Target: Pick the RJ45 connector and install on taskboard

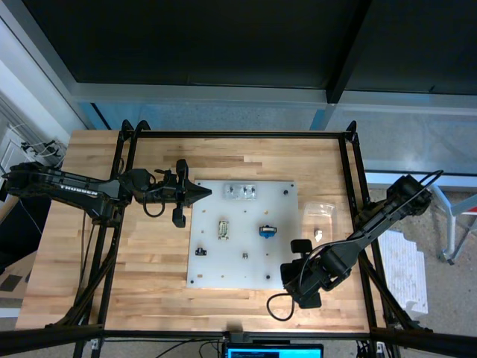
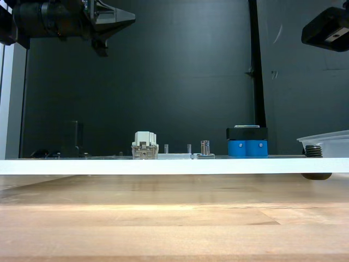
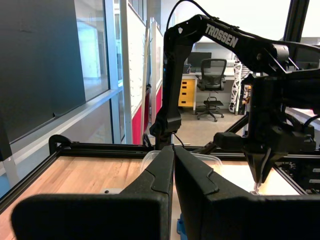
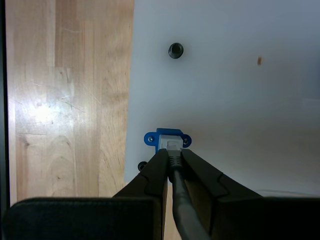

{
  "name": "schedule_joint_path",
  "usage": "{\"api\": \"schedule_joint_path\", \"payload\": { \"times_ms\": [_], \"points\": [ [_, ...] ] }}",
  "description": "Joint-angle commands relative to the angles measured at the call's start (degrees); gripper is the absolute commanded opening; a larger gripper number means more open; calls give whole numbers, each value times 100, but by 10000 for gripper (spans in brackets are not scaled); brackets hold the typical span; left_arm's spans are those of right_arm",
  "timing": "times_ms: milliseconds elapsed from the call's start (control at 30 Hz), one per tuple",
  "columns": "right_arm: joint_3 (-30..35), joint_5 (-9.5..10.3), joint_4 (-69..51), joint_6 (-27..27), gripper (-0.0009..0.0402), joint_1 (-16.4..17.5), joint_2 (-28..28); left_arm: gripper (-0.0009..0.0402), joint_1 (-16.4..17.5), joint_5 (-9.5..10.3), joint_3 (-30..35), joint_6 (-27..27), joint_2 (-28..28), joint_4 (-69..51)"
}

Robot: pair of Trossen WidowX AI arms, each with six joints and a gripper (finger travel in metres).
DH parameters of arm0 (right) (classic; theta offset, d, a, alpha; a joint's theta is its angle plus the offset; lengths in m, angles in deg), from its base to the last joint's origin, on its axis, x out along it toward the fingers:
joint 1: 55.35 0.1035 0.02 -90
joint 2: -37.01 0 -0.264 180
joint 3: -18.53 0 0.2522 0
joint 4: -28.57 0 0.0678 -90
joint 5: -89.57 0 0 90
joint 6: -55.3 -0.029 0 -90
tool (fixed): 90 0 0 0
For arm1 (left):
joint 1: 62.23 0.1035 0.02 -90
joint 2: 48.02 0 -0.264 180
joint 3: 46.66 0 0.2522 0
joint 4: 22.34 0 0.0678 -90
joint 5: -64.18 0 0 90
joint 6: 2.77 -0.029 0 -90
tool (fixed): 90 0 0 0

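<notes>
Wooden table (image 1: 97, 246) carries white taskboard (image 1: 231, 265) and clear tray (image 1: 319, 210)

Soft overhead light, glare on table (image 4: 40, 112)

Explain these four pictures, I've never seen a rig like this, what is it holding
Two robot arms stand at the edges of a wooden table. One picture looks down from above, one looks level along the table, and two come from cameras on the arms. On the table lies a white taskboard with small parts, one a blue fitting, and a clear tray beside it. The left gripper hangs above the board's left edge, fingers shut, empty. The right gripper, high near the board's right edge, pinches what looks like the RJ45 connector.
</notes>
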Motion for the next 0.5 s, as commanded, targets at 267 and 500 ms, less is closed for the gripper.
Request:
{"api": "schedule_joint_path", "payload": {
  "times_ms": [267, 500],
  "points": [
    [-81, 0, 35, -245, 2, 7, 4, 0, 0, 0, 0, -2, 2, 0],
    [-83, 0, 55, -240, 2, 9, 4, 0, 2, 0, 0, 0, 0, 0]
  ]
}}
